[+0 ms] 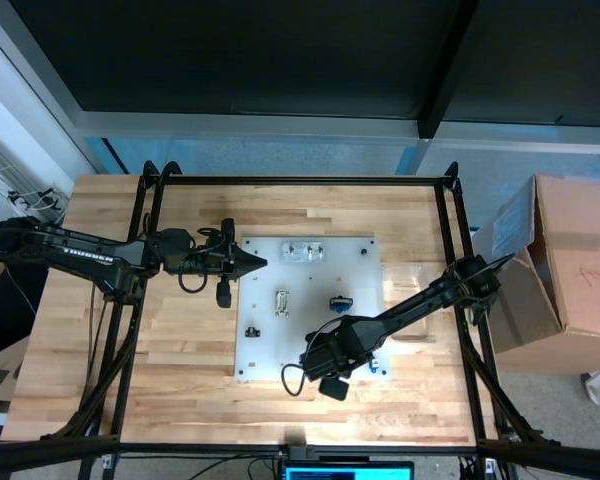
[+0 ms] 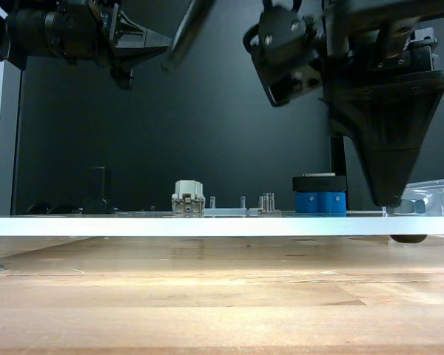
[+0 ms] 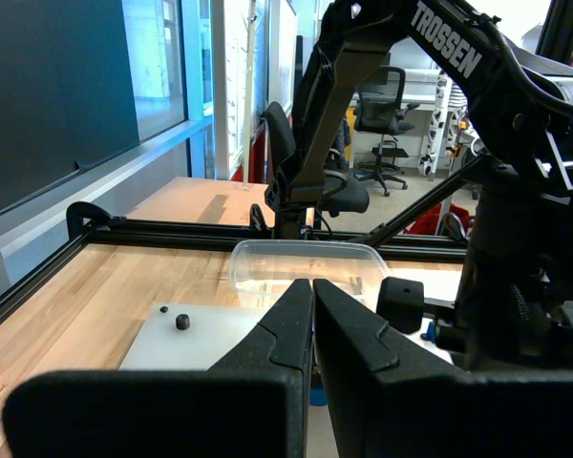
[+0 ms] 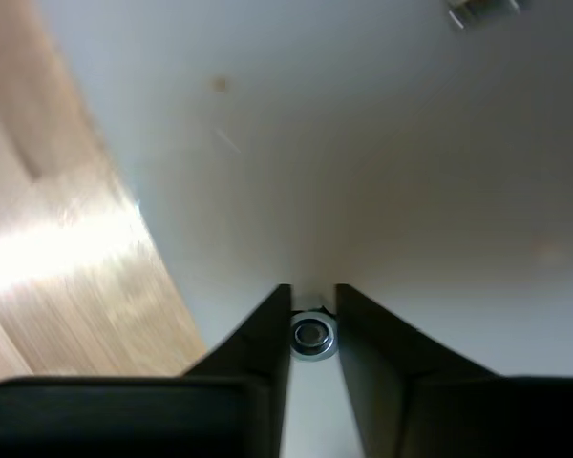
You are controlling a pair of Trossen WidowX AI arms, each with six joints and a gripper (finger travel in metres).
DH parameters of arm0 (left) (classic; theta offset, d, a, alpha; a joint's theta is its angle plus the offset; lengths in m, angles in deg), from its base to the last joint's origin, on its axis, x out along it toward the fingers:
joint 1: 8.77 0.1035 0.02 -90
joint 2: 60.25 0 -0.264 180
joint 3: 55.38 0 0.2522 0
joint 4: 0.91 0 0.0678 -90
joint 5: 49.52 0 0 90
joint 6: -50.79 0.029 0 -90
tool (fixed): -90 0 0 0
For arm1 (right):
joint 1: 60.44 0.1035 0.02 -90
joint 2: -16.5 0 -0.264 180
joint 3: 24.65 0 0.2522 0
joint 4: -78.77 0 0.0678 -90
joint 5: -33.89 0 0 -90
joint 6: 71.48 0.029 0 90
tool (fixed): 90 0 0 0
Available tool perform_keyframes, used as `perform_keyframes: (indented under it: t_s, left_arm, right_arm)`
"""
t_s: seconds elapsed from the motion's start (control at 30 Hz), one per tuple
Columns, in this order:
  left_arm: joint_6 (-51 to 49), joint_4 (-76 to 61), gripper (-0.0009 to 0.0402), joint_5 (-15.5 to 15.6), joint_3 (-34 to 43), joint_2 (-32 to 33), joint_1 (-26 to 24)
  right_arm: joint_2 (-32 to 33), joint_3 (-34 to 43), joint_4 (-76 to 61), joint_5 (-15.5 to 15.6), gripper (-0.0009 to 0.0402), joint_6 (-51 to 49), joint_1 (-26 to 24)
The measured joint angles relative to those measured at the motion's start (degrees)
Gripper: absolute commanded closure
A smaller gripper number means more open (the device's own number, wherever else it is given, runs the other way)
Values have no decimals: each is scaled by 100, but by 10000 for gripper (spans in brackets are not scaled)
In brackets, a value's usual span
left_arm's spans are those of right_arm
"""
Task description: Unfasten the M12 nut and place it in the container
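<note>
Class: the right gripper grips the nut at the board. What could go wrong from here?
The right gripper pinches the silver nut only at its fingertips; it might slip when turned. The container lies right of the board; the nut could drop on the way. Left gripper hovers shut, far left.

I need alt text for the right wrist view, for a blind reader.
The right gripper is shut on the silver M12 nut, low over the white board; its stud is hidden. The left gripper, shut, is outside this view, over the board's far left corner.
</note>
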Motion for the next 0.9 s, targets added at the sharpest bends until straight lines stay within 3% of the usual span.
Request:
perform_keyframes:
  t_s: [0.27, 0.37, 0.67, 0.9]
  left_arm:
    - [0, 0, 393, 0, 0, 0, 0]
    - [-2, 0, 393, 0, 0, 0, 0]
    - [-2, 0, 393, 0, 0, 2, 0]
    - [-2, -2, 393, 0, -2, 0, 0]
  right_arm:
    - [-2, -2, -31, 9, 373, -2712, -4]
    - [-9, -2, -50, 22, 374, -3274, -4]
    - [-216, 282, -131, 26, 391, -3217, 9]
    - [-306, 376, -101, 4, 394, -1845, 31]
